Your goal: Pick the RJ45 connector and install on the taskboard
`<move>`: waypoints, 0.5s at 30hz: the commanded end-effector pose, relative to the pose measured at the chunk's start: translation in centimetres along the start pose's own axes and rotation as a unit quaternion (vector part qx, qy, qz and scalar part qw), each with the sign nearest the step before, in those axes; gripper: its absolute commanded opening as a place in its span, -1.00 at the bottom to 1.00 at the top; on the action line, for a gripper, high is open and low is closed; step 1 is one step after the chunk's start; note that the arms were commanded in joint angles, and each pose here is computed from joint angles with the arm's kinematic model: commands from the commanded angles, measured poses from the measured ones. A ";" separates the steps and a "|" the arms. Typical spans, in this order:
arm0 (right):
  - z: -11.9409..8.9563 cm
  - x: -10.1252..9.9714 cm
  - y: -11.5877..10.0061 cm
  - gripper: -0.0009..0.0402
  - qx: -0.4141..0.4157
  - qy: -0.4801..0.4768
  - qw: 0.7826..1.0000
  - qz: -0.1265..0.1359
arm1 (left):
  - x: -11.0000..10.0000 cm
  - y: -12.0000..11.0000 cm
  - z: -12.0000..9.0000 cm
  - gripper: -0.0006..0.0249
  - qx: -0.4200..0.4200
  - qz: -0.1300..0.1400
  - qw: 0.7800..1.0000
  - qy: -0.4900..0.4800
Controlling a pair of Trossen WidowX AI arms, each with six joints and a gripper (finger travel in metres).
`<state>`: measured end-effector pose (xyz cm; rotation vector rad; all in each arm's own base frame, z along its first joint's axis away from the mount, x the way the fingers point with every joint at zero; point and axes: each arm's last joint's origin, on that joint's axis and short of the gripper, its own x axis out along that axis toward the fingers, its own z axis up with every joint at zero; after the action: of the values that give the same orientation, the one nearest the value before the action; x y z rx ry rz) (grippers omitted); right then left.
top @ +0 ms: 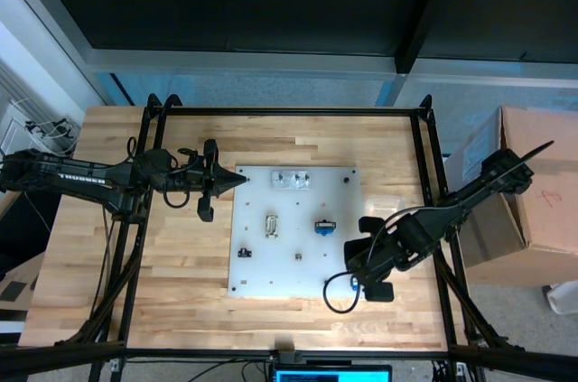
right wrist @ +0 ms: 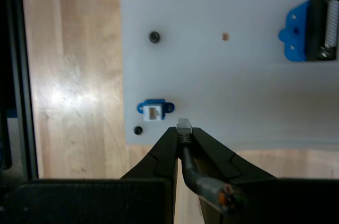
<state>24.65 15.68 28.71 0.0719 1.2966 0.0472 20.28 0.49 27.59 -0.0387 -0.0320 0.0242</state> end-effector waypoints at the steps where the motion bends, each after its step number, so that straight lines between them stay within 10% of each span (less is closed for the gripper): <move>1: 0.1 0.6 0.7 -0.96 -0.008 0.001 1.000 0.002 | 0.0 0.0 0.0 -0.95 0.000 0.000 1.000 0.000; 15: -0.1 1.7 2.6 -0.96 0.002 -0.008 1.000 0.014 | 0.0 0.0 0.0 -0.95 0.000 0.000 1.000 0.000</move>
<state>25.09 18.44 27.24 0.0950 1.2818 0.0695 20.28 0.49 27.59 -0.0387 -0.0320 0.0242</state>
